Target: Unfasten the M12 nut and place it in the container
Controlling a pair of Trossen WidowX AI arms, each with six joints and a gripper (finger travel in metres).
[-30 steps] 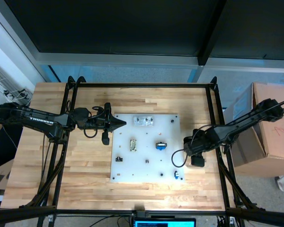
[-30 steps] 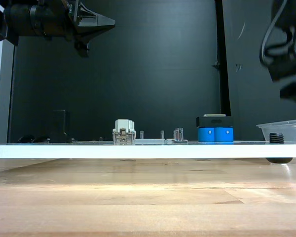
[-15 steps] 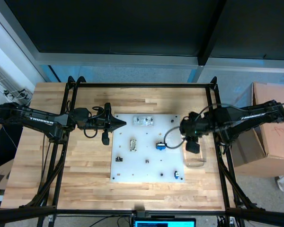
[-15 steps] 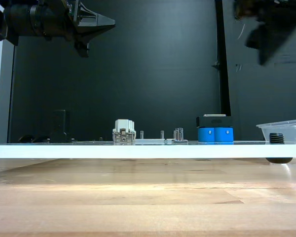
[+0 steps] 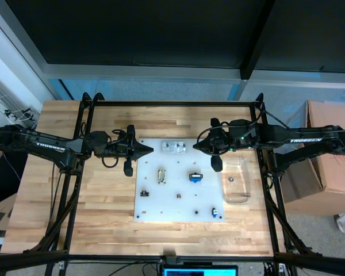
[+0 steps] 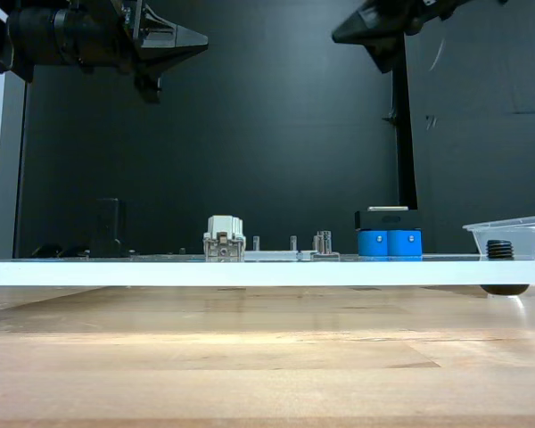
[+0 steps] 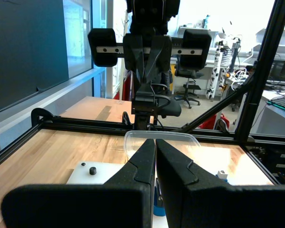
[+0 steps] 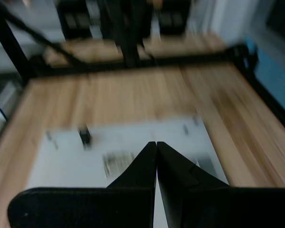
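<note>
- The left gripper (image 5: 149, 150) hangs high over the far left edge of the white board (image 5: 161, 201), pointing inward. In its wrist view the 2 fingers (image 7: 141, 164) lie pressed together with nothing between them.
- The right gripper (image 5: 198, 146) hangs high over the far right part of the board, pointing toward the left arm. Its 2 fingers (image 8: 138, 166) meet at the tips, closed on nothing.
- The M12 nut (image 5: 230, 179), small and silver, lies free inside the clear container (image 5: 239, 199), as the high view shows. It is held by neither gripper.
- The container sits on the wooden table (image 5: 103, 230), just beside the board's right edge.
- In the low view the black stud (image 6: 499, 250) stands bare with its ribs showing, in front of the container's wall.
- A blue connector (image 5: 195, 177) sits mid-board, between the 2 arms and nearer the right gripper.
</note>
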